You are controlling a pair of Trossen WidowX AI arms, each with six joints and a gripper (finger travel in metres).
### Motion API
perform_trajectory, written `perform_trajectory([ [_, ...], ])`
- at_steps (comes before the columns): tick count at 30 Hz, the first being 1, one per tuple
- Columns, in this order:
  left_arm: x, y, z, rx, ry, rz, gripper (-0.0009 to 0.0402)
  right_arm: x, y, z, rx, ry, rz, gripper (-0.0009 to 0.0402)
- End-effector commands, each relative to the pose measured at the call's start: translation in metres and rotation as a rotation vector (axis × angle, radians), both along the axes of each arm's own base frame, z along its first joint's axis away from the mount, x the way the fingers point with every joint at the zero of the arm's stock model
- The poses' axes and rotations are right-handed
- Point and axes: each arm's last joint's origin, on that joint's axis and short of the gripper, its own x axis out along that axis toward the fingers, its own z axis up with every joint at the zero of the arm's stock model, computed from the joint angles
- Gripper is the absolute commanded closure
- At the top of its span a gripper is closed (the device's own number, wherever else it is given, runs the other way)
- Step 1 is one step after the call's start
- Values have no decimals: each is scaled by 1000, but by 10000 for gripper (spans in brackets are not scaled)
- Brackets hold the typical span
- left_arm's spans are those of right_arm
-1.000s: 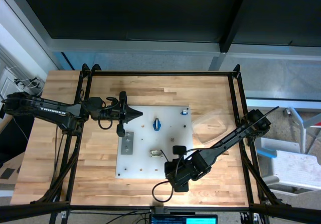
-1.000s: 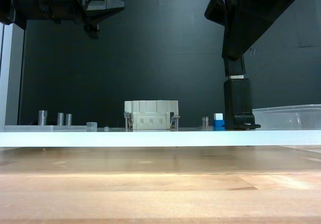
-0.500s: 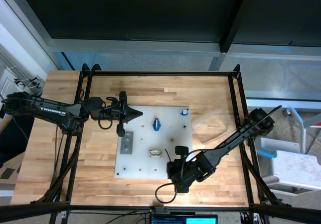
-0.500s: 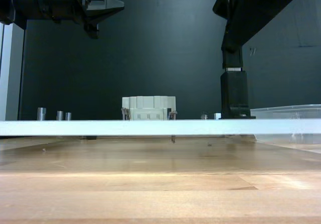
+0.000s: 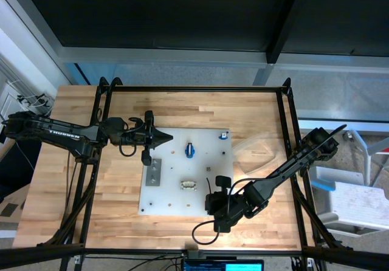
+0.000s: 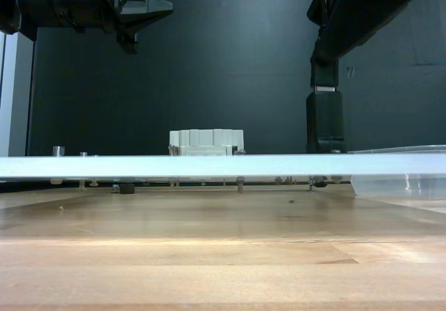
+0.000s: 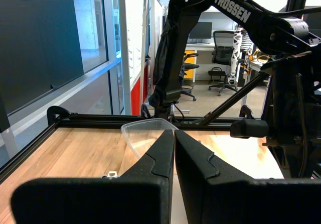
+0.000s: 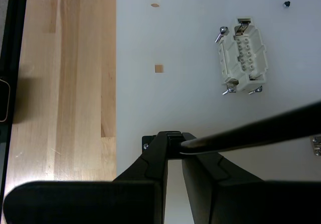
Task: Remove the USB connector from the USB hub and place in the container
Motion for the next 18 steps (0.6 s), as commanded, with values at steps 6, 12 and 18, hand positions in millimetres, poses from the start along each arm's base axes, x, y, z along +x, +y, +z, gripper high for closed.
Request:
perform_trajectory([
  [6,0,0,0,0,0,0,392,-2,1,-1,1,14,19,393],
  [12,0,0,0,0,0,0,392,-3,0,-3,-12,51,34,393],
  [18,0,0,0,0,0,0,392,-2,-2,-5,-9,92,51,393],
])
